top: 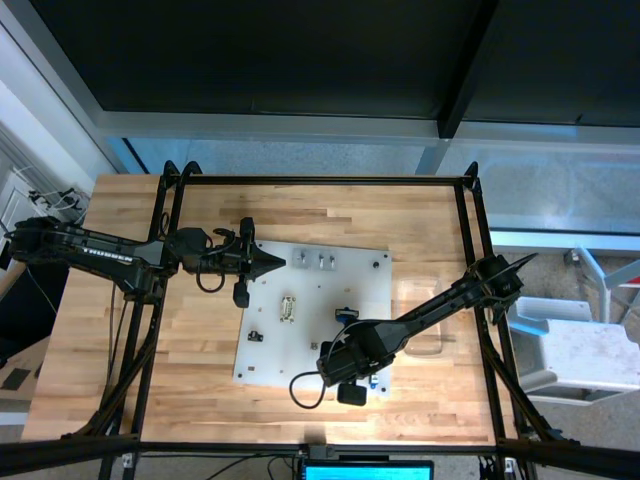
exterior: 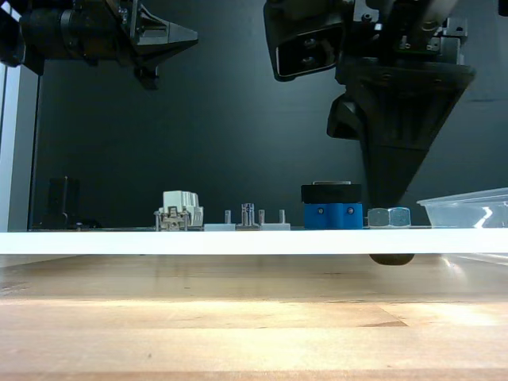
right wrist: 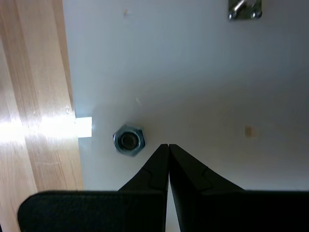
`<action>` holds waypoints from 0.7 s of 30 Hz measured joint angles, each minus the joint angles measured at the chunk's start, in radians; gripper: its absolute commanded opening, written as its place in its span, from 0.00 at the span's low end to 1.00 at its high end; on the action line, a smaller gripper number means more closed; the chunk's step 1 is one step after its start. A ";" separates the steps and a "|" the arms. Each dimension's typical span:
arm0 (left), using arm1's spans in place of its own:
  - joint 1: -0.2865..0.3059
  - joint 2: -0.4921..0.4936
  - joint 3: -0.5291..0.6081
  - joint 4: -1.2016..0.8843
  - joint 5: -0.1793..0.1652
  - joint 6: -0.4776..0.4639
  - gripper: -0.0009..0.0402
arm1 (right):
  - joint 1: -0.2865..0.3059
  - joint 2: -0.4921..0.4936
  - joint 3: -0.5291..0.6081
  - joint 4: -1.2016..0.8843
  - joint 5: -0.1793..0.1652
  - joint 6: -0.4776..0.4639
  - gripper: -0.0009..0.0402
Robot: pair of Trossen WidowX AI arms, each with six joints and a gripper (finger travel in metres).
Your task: Pick the M12 fastener and fasten on the M12 threads
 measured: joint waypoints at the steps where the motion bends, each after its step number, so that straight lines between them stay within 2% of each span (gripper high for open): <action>1: 0.000 0.000 0.000 0.000 0.000 0.000 0.02 | 0.000 0.003 0.000 0.008 0.001 0.000 0.02; 6: 0.000 0.000 0.000 0.000 0.000 0.000 0.02 | 0.000 0.016 0.000 0.016 -0.004 -0.001 0.02; 9: 0.000 0.000 0.000 0.000 0.000 0.000 0.02 | 0.000 0.015 0.000 0.011 -0.047 -0.002 0.02; 10: 0.000 0.000 0.000 0.000 0.000 0.000 0.02 | 0.000 0.015 0.000 0.007 -0.074 -0.005 0.02; 11: 0.000 0.000 0.000 0.000 0.000 0.000 0.02 | 0.000 0.014 0.000 0.003 -0.118 -0.013 0.02; 13: 0.000 0.000 0.000 0.000 0.000 0.000 0.02 | -0.003 0.012 0.000 0.013 -0.234 -0.049 0.02; 14: 0.000 0.000 0.000 0.000 0.000 0.000 0.02 | -0.002 0.011 0.000 0.009 -0.274 -0.064 0.02; 15: 0.000 0.000 0.000 0.000 0.000 0.000 0.02 | 0.000 0.010 0.000 0.006 -0.293 -0.073 0.02; 17: 0.000 0.000 0.000 0.000 0.000 0.000 0.02 | 0.003 0.009 0.000 0.006 -0.288 -0.072 0.02; 21: 0.000 0.000 0.000 0.000 0.000 0.000 0.02 | 0.000 0.006 0.000 0.007 -0.240 -0.059 0.02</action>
